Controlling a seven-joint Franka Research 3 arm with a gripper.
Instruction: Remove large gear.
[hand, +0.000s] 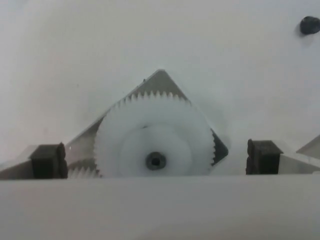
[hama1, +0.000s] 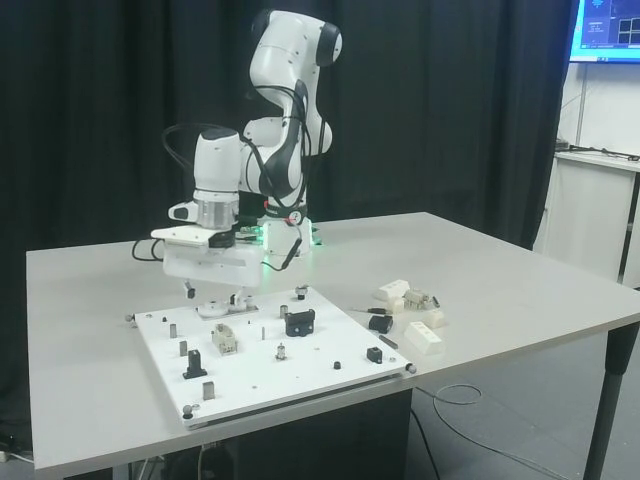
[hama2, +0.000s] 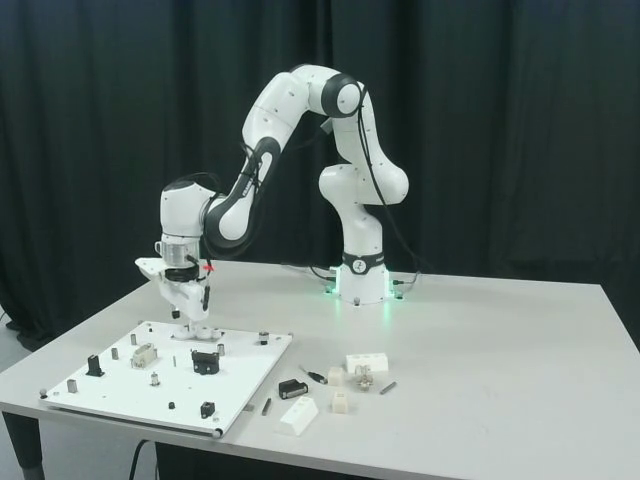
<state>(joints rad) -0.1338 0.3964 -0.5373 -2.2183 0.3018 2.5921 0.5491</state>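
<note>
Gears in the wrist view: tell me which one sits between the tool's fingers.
The large gear, the big white toothed wheel centred between the open tool. The small gear only peeks out beside one black fingertip.

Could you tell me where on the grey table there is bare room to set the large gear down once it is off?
The grey table lies bare right of the arm's base, out to its far edge. Crowded: the white board with its fixtures, and the loose white blocks beside it. The gripper, open, straddles the large gear.

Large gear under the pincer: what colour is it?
White; the large gear shows best in the wrist view.
</note>
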